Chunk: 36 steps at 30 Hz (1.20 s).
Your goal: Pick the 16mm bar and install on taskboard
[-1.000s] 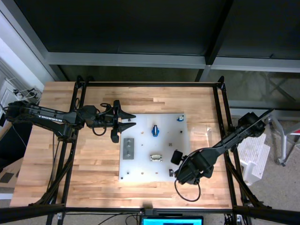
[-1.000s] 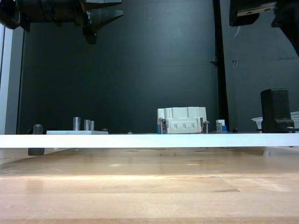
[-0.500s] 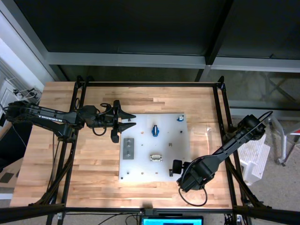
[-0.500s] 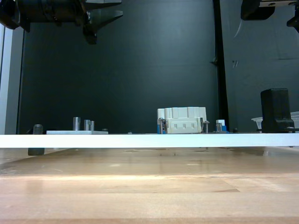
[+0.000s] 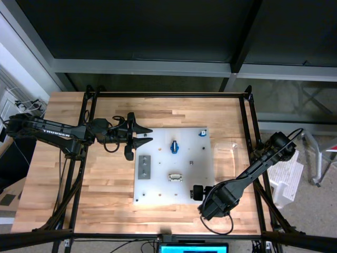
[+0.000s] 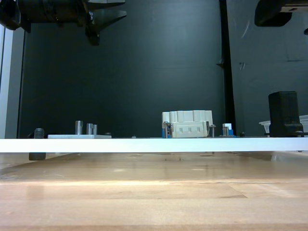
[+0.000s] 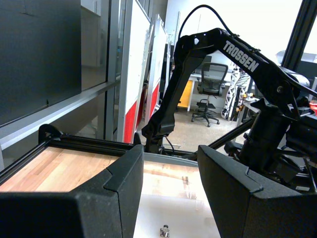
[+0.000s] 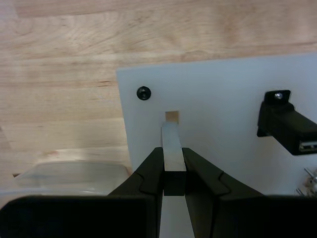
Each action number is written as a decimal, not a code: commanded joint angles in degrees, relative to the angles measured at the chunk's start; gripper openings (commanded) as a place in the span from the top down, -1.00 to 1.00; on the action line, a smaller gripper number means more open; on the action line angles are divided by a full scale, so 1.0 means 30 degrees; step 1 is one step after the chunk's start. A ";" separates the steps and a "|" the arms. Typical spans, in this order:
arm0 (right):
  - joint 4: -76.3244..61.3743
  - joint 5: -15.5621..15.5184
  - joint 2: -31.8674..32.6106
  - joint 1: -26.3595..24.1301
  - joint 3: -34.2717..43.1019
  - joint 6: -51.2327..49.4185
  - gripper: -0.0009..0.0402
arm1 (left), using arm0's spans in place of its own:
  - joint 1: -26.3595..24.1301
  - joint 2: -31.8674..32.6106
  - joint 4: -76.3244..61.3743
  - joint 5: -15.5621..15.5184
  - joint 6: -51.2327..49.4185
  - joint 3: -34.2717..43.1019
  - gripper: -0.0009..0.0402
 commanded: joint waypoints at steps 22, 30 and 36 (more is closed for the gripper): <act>0.0750 0.0080 0.0488 0.0036 -0.0044 -0.1559 0.96 | 0.0000 0.0000 0.0015 0.0000 0.0007 0.0007 0.24; 0.0801 0.0066 0.0488 0.0029 -0.0233 -0.1574 0.96 | 0.0000 0.0000 0.0007 0.0000 0.0007 0.0007 0.24; 0.0852 0.0066 0.0488 0.0029 -0.0357 -0.1574 0.96 | 0.0007 0.0000 0.0007 0.0000 0.0007 0.0007 0.24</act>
